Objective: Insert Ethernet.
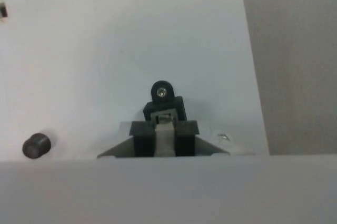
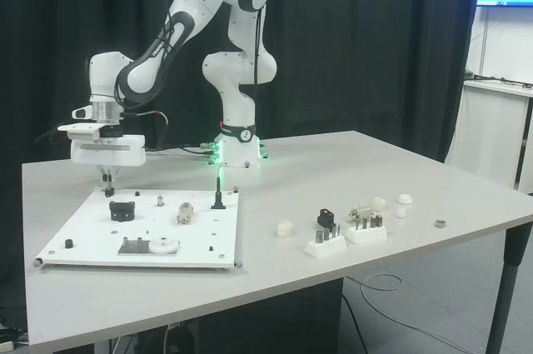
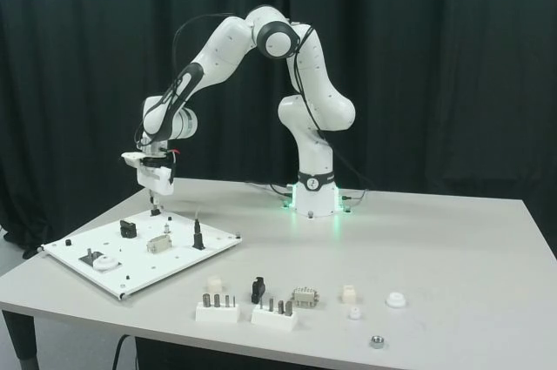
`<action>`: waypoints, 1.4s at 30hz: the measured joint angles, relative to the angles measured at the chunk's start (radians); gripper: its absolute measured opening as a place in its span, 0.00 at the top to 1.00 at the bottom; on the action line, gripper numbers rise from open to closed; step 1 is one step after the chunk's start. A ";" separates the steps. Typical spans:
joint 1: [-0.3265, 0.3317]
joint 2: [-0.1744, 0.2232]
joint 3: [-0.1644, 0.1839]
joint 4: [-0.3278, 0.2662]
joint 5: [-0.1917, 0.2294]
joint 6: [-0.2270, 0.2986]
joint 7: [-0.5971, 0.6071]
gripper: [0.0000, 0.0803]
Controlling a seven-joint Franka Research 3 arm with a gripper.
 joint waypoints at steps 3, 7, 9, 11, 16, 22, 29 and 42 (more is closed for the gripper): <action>0.000 0.002 0.000 0.003 -0.017 -0.003 0.001 0.91; 0.000 0.006 0.001 0.009 -0.038 -0.009 0.001 0.91; 0.000 0.008 0.001 0.013 -0.049 -0.013 0.001 0.91; 0.000 0.010 0.001 0.016 -0.060 -0.017 0.001 0.91; 0.000 0.013 0.003 0.022 -0.081 -0.020 0.001 0.91; 0.000 0.014 0.006 0.024 -0.096 -0.020 0.001 0.91; 0.000 0.016 0.006 0.026 -0.095 -0.020 0.006 0.91; 0.000 0.018 0.006 0.028 -0.095 -0.020 0.082 0.91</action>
